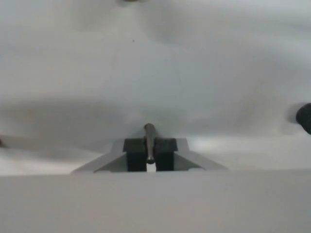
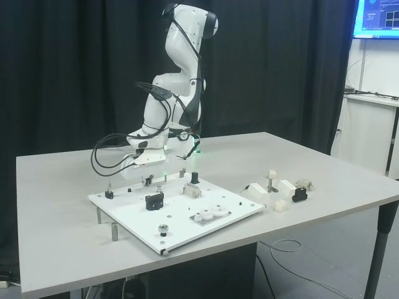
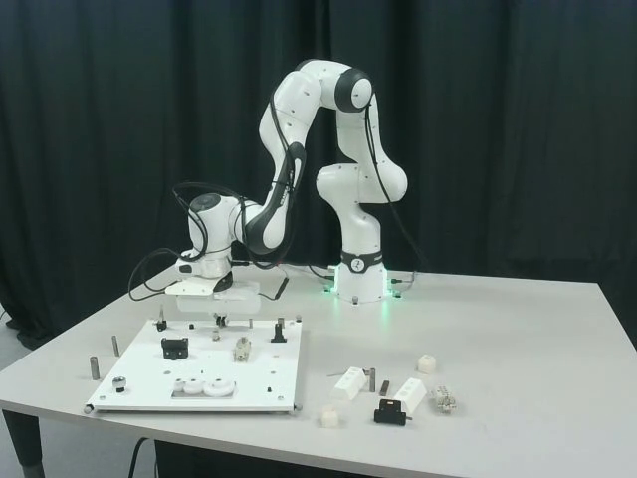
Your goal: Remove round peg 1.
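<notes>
In the wrist view the claw grips round peg 1 between its black pads, above the white board. In both room views the claw hangs low over the board's far edge on the grey table.

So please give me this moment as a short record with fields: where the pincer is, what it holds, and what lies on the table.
pincer: shut on a thin grey peg
peg state: upright between the black pads, tip sticking out past them
pincer position: low over the far edge of the white board
board: raised on short posts, carrying small black and white parts
table: grey, a few loose small blocks lying beside the board
</notes>
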You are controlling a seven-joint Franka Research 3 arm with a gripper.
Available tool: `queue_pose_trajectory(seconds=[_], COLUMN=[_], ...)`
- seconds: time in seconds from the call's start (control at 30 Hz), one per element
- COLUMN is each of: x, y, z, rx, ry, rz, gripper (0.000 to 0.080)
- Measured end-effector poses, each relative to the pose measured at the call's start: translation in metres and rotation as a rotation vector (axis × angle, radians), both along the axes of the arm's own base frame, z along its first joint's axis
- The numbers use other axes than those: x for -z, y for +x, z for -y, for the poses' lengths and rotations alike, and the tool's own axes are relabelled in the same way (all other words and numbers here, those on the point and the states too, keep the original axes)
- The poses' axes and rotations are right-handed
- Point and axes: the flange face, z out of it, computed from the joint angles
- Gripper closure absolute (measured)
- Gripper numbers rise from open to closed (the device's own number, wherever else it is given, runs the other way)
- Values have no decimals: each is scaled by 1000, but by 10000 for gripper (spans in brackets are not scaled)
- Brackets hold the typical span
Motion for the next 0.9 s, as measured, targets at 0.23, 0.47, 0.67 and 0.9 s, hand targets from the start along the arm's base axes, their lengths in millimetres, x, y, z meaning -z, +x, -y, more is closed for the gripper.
queue_pose_trajectory(seconds=[0.23,0.47,0.67,0.9], x=[-1,-7,-16,-33], y=[-1,-2,-2,-2], z=[0,1,1,3], rx=[4,7,3,-7], ry=[2,9,12,12], rz=[-2,-5,-5,-6], gripper=[766,766,767,767])
